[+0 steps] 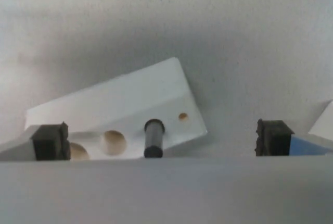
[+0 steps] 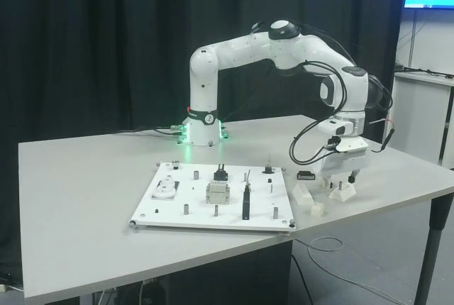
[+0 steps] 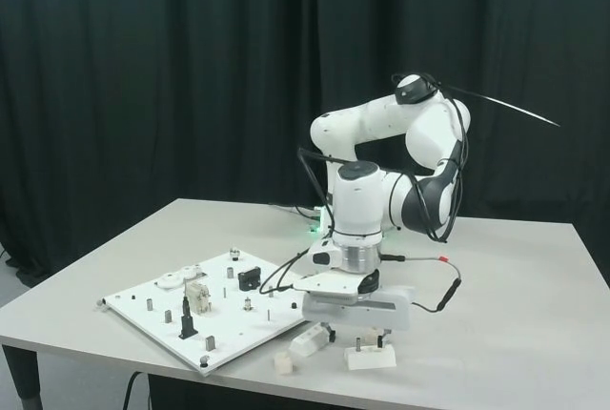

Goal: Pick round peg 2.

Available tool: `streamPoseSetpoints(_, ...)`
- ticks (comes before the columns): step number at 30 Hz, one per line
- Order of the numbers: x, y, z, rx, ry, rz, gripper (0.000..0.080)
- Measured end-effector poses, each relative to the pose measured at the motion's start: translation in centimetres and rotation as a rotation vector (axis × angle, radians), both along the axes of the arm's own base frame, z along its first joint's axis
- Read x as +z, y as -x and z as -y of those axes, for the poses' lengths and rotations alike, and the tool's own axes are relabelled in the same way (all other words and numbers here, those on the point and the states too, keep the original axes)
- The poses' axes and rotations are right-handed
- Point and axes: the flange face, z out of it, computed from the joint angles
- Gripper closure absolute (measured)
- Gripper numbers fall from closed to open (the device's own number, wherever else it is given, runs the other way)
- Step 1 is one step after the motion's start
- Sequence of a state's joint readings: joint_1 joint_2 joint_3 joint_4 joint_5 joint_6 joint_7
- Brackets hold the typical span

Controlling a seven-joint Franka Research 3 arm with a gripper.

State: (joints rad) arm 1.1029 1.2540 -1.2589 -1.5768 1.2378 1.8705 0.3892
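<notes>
Your open-jawed black-fingered gripper straddles the short black round peg in the white holed block; descending off-centre could tip it

Three cameras: two in the room, one on the wrist.
Both room views stand well back from the gripper, on different sides, sharing arm, table and white board; the wrist view looks down close past the fingertips.
</notes>
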Motion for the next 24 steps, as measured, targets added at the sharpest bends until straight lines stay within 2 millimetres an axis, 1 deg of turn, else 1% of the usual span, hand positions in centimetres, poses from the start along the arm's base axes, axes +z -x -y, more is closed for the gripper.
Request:
streamPoseSetpoints(22, -0.98, 0.16, -0.05, 0.024, 0.011, -0.01, 0.0003)
streamPoseSetpoints(23, -0.97, 0.16, -0.05, 0.024, 0.011, -0.009, 0.0126)
streamPoseSetpoints(24, -0.97, 0.15, -0.05, 0.024, 0.011, -0.009, 0.0126)
